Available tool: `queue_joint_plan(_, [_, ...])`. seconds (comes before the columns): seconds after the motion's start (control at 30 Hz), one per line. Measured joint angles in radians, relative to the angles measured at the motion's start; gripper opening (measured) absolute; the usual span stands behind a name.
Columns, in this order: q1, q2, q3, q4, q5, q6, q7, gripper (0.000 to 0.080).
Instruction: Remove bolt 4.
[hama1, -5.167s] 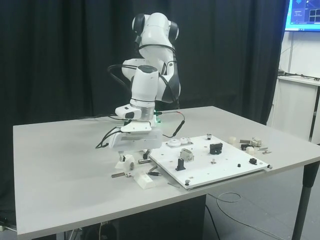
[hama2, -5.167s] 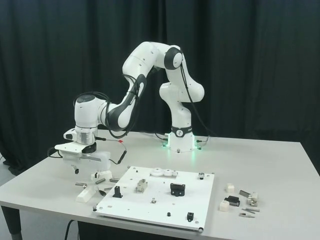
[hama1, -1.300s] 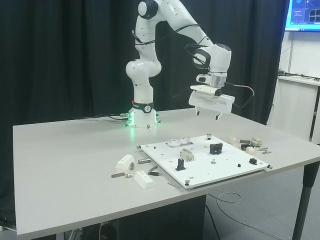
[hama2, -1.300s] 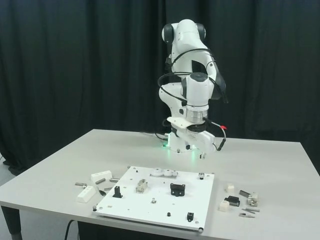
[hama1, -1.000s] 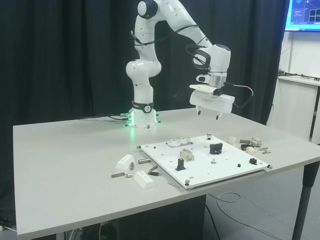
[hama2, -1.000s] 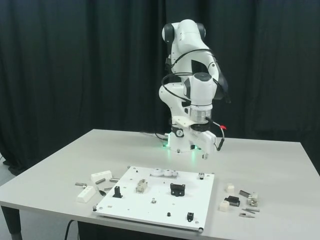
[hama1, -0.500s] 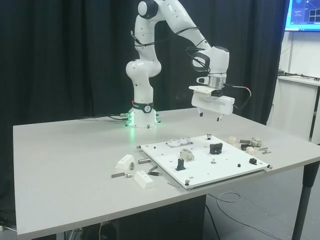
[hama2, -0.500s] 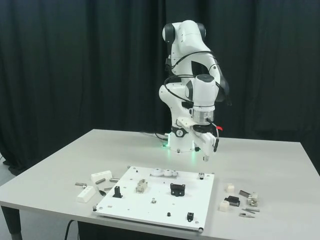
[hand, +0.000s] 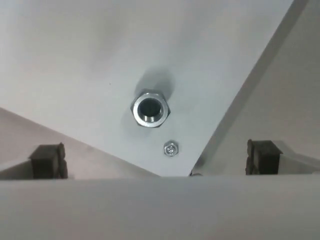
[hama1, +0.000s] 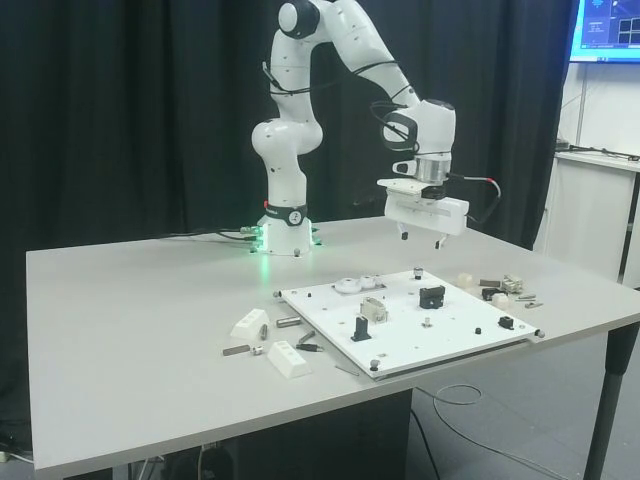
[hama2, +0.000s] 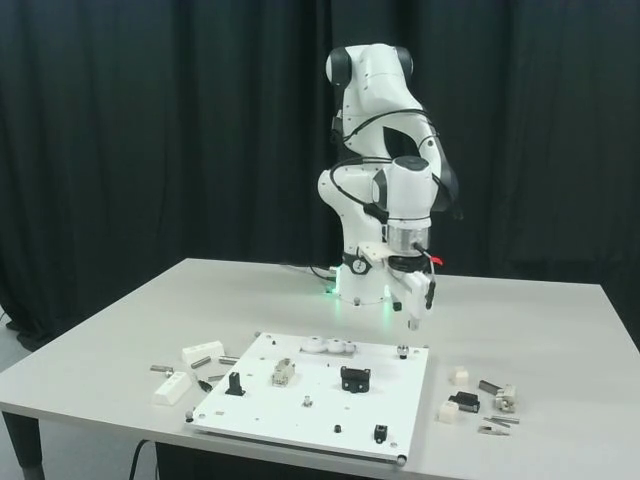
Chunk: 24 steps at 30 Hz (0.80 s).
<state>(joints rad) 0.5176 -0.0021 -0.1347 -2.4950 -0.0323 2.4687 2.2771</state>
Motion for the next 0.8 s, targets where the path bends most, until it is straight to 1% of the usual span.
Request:
queue_joint_plan(0.2, [0.000, 0.021, 0.007, -0.006, 0.000, 0.040, 0.029, 0.0800])
queue_joint_plan(0.4, [0.000, 0.048, 0.007, -0.008, 0.003, 0.081, 0.049, 0.0800])
queue_joint_plan(0.8, [-0.003, 0.104, -0.011, -0.008, 0.011, 0.156, 0.048, 0.0800])
